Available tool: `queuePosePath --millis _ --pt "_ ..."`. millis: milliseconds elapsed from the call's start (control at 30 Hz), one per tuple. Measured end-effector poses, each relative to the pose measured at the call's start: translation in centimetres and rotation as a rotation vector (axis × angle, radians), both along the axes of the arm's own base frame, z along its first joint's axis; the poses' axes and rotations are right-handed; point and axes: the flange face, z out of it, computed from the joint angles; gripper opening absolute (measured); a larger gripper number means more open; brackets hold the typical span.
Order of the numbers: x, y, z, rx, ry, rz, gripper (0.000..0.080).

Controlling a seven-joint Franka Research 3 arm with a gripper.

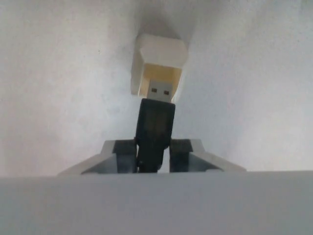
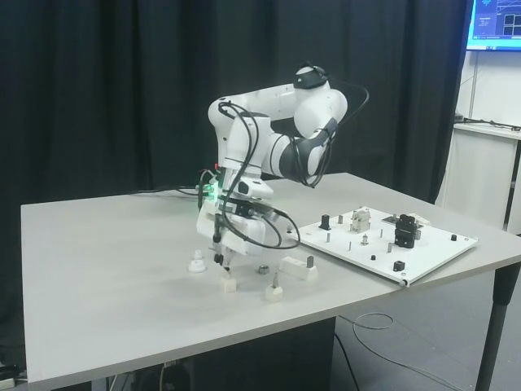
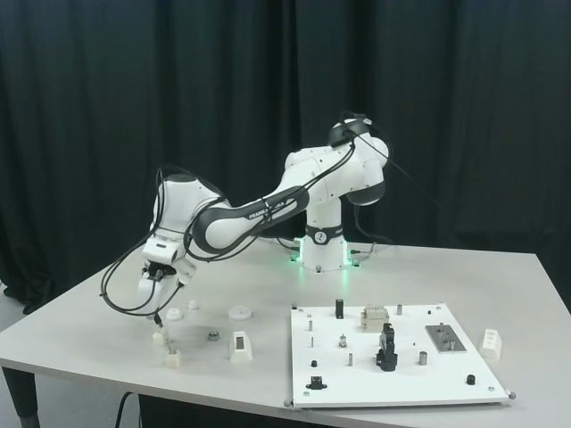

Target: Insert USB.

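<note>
Gripper [image 1: 152,159] fingers are clamping the black USB plug [image 1: 155,128], pointing it down at the white socket block [image 1: 159,63] sitting on the grey bench [image 1: 58,98]. Metal tip is hanging just above the opening; alignment looks near, insertion not yet done.

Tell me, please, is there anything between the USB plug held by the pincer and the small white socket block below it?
Nothing visible stands in the way. In the wrist view the black USB plug, held by the pincer, points its metal tip at the open mouth of the white socket block, with only bare grey table around them.
</note>
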Motion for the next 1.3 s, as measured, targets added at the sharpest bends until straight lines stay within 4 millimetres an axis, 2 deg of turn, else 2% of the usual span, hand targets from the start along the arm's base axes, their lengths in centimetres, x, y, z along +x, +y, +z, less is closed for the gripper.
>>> queuePosePath --millis 500,533,700,733,1300 --pt "-0.1 0.37 0.55 -0.004 -0.005 -0.006 0.0133" --pt "-0.1 0.37 0.55 -0.004 -0.005 -0.006 0.0104" --pt "-0.11 0.37 0.55 -0.004 -0.005 -0.007 0.0104" --pt "-0.11 0.37 0.55 -0.004 -0.005 -0.007 0.0058" --pt "-0.16 0.26 0.57 -0.003 -0.011 -0.028 0.0058"
